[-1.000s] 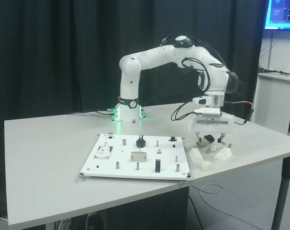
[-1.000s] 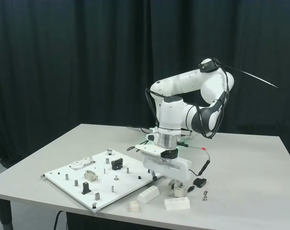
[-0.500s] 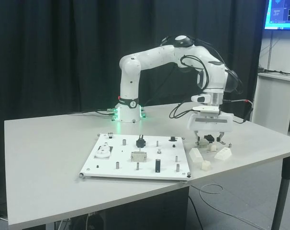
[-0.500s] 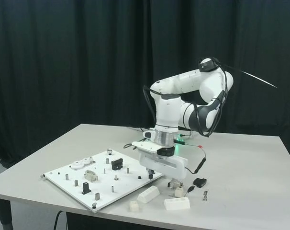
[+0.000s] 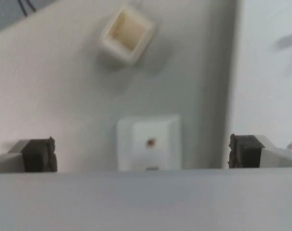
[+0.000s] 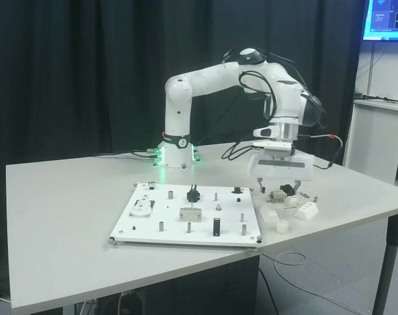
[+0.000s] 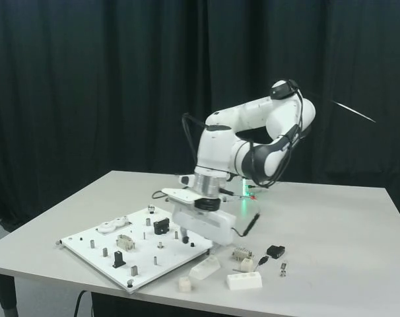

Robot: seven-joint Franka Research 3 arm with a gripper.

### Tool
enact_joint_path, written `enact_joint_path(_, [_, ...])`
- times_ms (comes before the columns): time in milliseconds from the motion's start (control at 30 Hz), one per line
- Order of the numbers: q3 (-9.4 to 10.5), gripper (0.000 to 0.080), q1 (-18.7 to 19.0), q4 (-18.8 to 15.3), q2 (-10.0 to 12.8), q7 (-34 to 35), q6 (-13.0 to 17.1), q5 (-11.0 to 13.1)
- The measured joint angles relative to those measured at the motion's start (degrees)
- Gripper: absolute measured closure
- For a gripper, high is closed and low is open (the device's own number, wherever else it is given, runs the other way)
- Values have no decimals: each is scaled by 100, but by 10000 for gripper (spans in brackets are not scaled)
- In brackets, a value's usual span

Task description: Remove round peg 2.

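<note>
Several short pegs [image 6: 216, 195] stand upright in the white board [image 6: 146, 226] — which is round peg 2 cannot be told, and none appears lifted, so removal is judged not yet done. The end effector [image 6: 278, 190] hovers over the board's edge nearest the loose white blocks [image 6: 307, 210] on the worktop [image 6: 61, 216] — fingers [image 5: 39, 155] spread wide, holding nothing. Approach, grasp and extraction remain.
</note>
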Motion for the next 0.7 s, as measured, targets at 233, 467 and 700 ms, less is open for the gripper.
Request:
enact_joint_path(233, [-39,3,-438,172,3,-90,27,0])
enact_joint_path(467, [-61,3,-888,366,3,-250,-111,1])
enact_joint_path(700, [-85,3,-1230,495,8,-450,-486,19])
